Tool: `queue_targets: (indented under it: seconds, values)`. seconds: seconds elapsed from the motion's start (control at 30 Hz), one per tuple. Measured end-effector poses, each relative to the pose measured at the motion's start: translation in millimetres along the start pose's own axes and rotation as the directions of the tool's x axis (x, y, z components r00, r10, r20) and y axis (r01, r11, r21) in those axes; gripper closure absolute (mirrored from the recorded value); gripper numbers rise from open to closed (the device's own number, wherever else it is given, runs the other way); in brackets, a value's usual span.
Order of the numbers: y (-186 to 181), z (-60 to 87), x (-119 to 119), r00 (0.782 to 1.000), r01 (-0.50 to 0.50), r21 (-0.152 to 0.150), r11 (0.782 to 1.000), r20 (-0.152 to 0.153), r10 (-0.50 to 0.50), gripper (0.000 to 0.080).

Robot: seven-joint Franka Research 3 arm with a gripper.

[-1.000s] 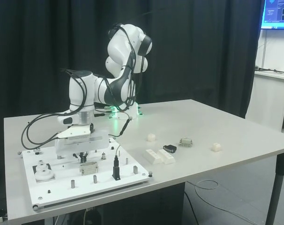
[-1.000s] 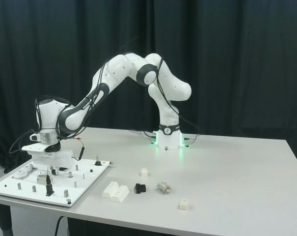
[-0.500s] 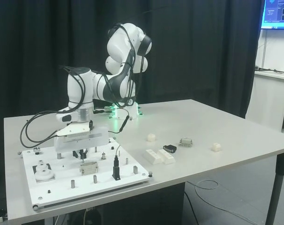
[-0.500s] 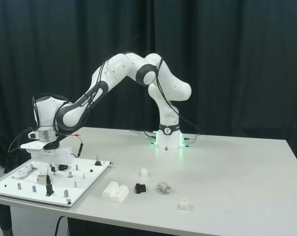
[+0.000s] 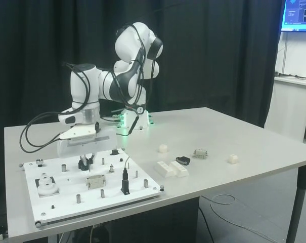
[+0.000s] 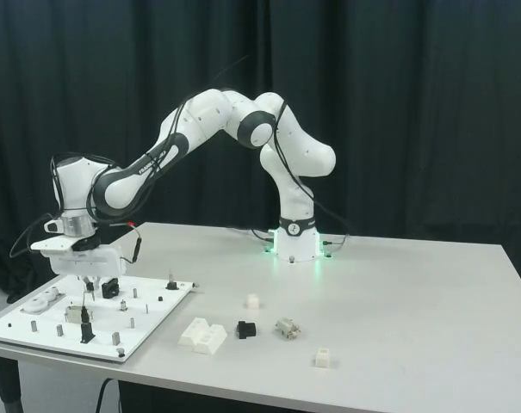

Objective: Remove square peg 1.

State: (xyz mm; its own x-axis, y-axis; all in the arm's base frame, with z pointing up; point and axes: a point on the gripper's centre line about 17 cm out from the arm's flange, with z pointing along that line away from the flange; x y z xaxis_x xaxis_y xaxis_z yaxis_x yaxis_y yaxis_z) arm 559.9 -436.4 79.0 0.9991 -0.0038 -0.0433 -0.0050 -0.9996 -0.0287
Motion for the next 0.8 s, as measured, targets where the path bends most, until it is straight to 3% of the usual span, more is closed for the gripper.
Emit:
queue_targets:
  seconds: [0.3, 0.8]
  values:
    - [1.2, -16.9, -1.2, 1.0, -0.002, 0.009, 1.0, 0.003, 0.002, 0.0767]
    - [1.6, -19.0, -0.2, 1.0, -0.001, 0.006, 1.0, 0.002, 0.001, 0.0767]
